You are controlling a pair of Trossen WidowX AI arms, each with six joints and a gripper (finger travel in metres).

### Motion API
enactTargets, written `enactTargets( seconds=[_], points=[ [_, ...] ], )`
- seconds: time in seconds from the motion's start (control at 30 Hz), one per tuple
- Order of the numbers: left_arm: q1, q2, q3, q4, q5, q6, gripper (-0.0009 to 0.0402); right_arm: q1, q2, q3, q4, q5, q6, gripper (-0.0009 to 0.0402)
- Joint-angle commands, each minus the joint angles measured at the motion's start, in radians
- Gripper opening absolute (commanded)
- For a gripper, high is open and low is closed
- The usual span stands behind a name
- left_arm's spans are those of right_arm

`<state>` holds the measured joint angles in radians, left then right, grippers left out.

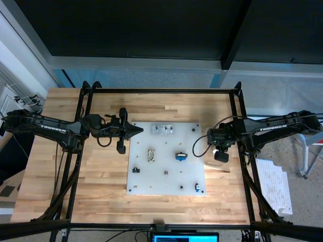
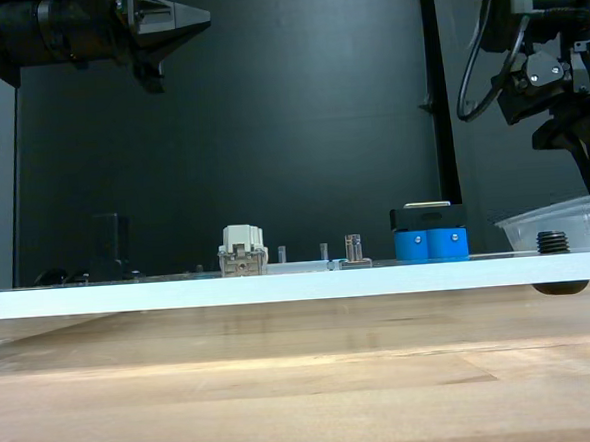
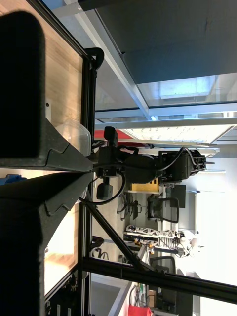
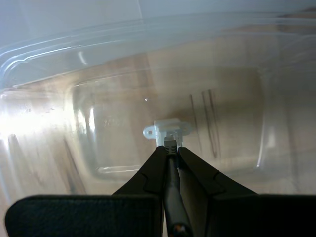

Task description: Pick the RJ45 connector and install on taskboard

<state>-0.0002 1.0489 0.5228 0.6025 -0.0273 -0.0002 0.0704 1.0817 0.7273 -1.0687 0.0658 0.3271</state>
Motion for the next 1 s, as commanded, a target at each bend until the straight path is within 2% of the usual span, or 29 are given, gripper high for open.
enactTargets(
  seconds=[0.03, 0.1, 0.23, 0.4, 0.5, 0.57, 0.7, 1.0],
  points=[
    [0.0, 0.0, 0.0, 0.0, 0.0, 0.0, 0.0, 0.023, 0.0, -0.001, -0.003, 0.05, 0.03, 0.0],
    [0.0, 0.0, 0.0, 0.0, 0.0, 0.0, 0.0, 0.026, 0.0, -0.001, -0.002, 0.066, 0.038, 0.0],
    [0.0, 0.0, 0.0, 0.0, 0.0, 0.0, 0.0, 0.038, 0.0, -0.001, 0.009, 0.063, 0.093, 0.0],
    [0.0, 0.0, 0.0, 0.0, 0.0, 0.0, 0.0, 0.045, -0.018, -0.001, 0.009, 0.062, 0.105, 0.0],
    [0.0, 0.0, 0.0, 0.0, 0.0, 0.0, 0.0, 0.046, -0.021, 0.012, 0.008, 0.039, 0.103, 0.0],
    [0.0, 0.0, 0.0, 0.0, 0.0, 0.0, 0.0, 0.055, -0.021, 0.031, 0.008, 0.035, 0.105, 0.0],
    [0.0, 0.0, 0.0, 0.0, 0.0, 0.0, 0.0, 0.112, -0.016, 0.08, 0.005, 0.038, 0.116, 0.0],
    [0.0, 0.0, 0.0, 0.0, 0.0, 0.0, 0.0, 0.257, 0.079, 0.198, 0.002, 0.037, 0.198, 0.0]
  ],
)
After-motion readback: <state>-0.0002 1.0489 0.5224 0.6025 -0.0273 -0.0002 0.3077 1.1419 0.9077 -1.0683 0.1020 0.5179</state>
